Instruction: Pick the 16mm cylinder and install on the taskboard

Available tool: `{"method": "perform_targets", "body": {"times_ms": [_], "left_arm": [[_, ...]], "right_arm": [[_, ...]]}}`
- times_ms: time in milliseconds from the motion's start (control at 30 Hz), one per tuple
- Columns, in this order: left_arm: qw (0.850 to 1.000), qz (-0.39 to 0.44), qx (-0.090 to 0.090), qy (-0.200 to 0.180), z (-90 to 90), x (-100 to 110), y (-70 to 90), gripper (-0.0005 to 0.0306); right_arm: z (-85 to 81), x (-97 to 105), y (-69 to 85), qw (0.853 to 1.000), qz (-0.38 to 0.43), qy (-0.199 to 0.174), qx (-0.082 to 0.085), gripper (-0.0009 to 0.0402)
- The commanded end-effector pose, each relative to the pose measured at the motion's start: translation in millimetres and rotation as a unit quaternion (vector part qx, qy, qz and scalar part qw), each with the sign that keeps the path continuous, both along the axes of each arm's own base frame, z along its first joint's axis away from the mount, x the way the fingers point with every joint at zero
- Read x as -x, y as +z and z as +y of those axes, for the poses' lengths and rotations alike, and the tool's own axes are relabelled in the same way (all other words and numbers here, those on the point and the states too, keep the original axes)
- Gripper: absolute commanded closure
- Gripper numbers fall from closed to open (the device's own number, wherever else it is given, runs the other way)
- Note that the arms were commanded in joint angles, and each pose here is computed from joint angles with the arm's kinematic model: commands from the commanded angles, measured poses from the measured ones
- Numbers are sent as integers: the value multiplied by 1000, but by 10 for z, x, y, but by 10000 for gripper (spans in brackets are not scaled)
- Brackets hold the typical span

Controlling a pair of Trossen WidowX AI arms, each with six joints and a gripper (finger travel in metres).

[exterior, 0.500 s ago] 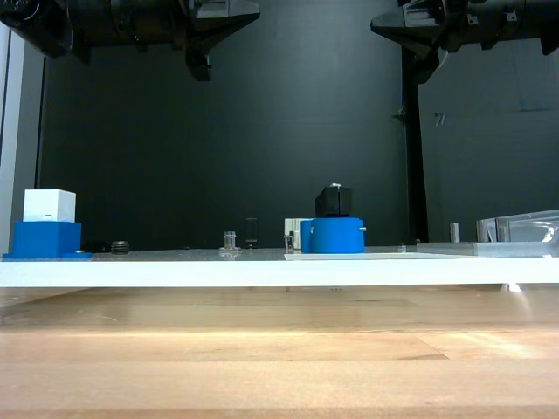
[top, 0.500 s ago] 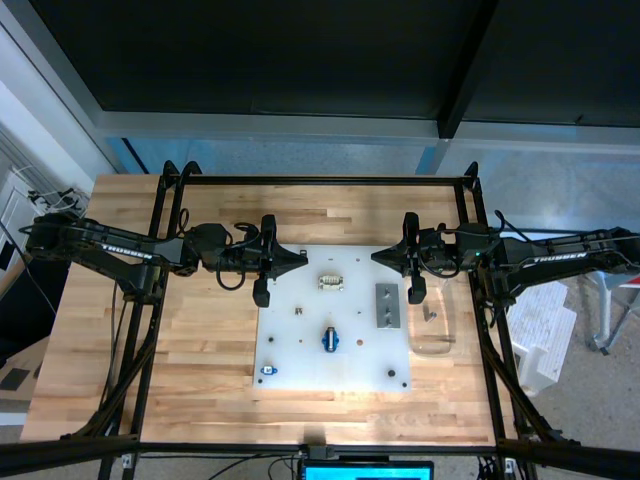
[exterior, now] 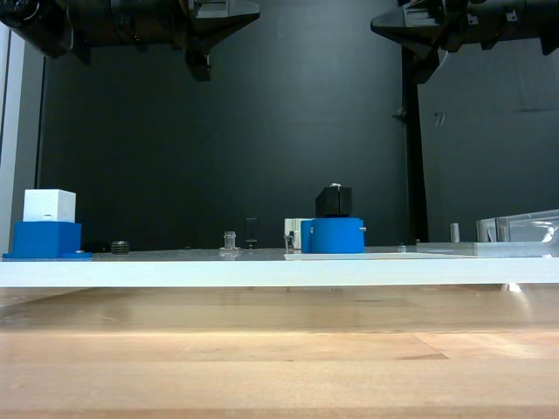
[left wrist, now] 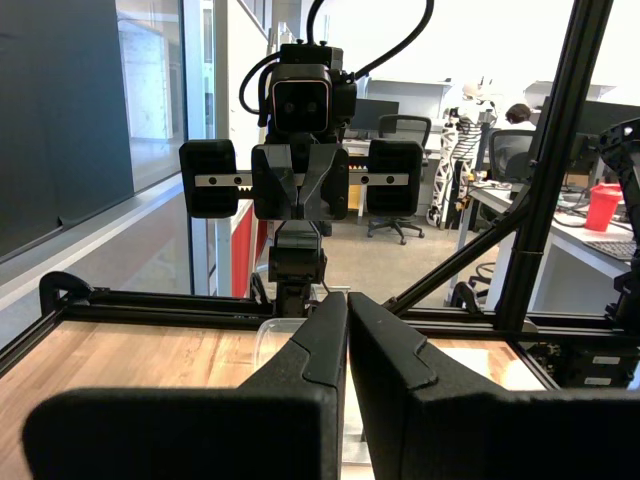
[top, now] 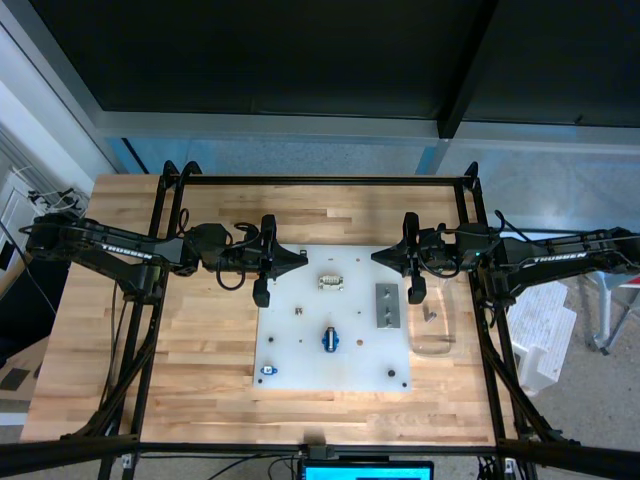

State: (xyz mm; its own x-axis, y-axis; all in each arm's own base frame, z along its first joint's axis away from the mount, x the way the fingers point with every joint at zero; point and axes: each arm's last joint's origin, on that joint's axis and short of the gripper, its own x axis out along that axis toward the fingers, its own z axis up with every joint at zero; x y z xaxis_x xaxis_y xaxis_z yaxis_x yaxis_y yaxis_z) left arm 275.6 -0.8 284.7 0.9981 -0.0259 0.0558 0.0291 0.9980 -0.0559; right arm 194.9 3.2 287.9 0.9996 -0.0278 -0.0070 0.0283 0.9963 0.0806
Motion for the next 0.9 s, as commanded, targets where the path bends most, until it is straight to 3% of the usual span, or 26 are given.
{"method": "perform_targets", "body": {"times_ms": [33, 633, 700, 900], "left_arm": [[1000, 0, 0, 0, 0, 0, 0, 300], [1000, 0, 0, 0, 0, 0, 0, 300], [1000, 0, 0, 0, 0, 0, 0, 300], [1000, 0, 0, 0, 0, 0, 0, 300]], "right_arm": [[0, -1, 1, 1000, 0, 0, 0, 393], [2, -5, -4, 1000, 2, 1, -1, 393], [2, 5, -24, 1000, 13, 2, -9, 393], [-2, 37, -56, 997, 81, -5, -7, 393]]}}
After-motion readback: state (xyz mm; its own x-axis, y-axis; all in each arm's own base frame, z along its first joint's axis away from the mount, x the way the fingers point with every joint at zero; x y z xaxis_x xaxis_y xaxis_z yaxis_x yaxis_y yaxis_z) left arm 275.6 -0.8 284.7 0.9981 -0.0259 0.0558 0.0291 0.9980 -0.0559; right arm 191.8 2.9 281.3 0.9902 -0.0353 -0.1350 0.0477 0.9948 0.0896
